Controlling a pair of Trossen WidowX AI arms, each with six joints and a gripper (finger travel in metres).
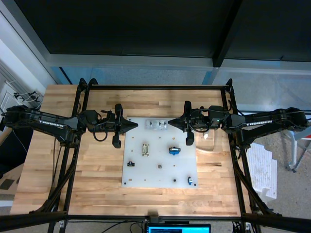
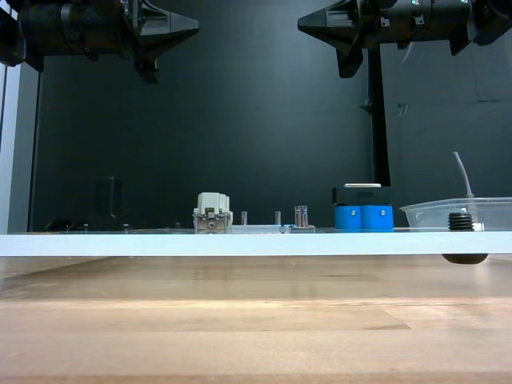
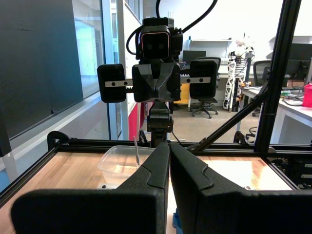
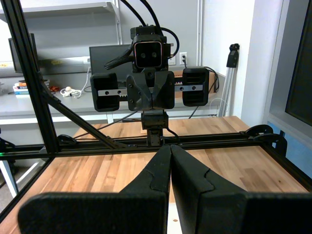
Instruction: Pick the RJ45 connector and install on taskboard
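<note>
Facing tip-to-tip, left gripper (image 1: 135, 125) and right gripper (image 1: 170, 122) are held closed, empty, seemingly parked, taskboard (image 1: 160, 175) beneath them.

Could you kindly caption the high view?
Left gripper and right gripper, both shut, hover face to face above white square taskboard.

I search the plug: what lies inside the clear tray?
Only a thin whitish cable rises from the clear tray; its floor is hidden. Shut, the left gripper and right gripper hang above the taskboard.

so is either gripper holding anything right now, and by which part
Nothing is held: the left gripper and right gripper are both shut empty, tips facing each other high above the taskboard.
</note>
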